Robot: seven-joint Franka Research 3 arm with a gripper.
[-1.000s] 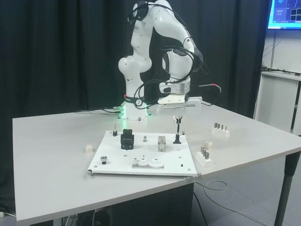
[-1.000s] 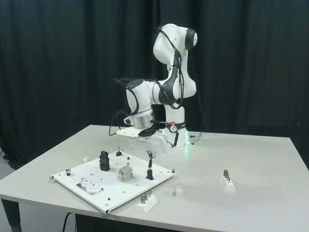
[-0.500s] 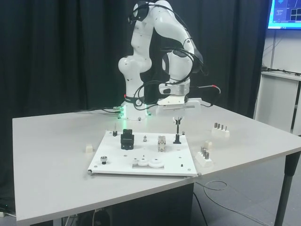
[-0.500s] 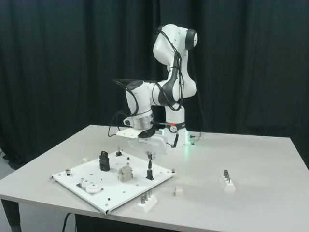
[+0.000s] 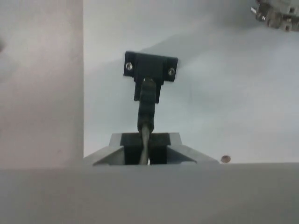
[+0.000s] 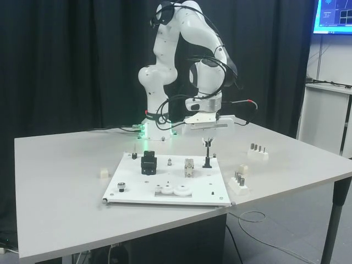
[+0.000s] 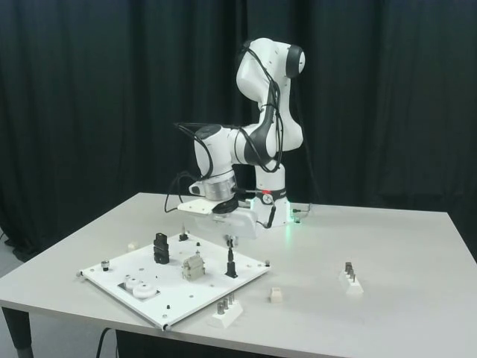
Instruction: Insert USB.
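Note:
A black USB plug (image 5: 146, 105) stands upright in a black socket (image 5: 150, 69) that is screwed to the white board (image 6: 137, 181). In the room views the plug (image 6: 207, 158) (image 7: 231, 265) sits at the board's far right part. My gripper (image 6: 208, 141) (image 7: 230, 240) hangs straight above it, fingertips level with the plug's top. In the wrist view my gripper (image 5: 145, 149) is open, with dark gaps on both sides of the plug's thin upper end.
On the board are a black block (image 6: 148, 164), a grey metal part (image 6: 188, 168) and white gears (image 6: 173, 190). Beside the board stand white pin holders (image 6: 238, 184) (image 6: 257, 152) and small white cubes (image 6: 103, 173) (image 6: 242, 168).
My gripper has risen a little above the plug over the last second. The plug stays standing in its socket.

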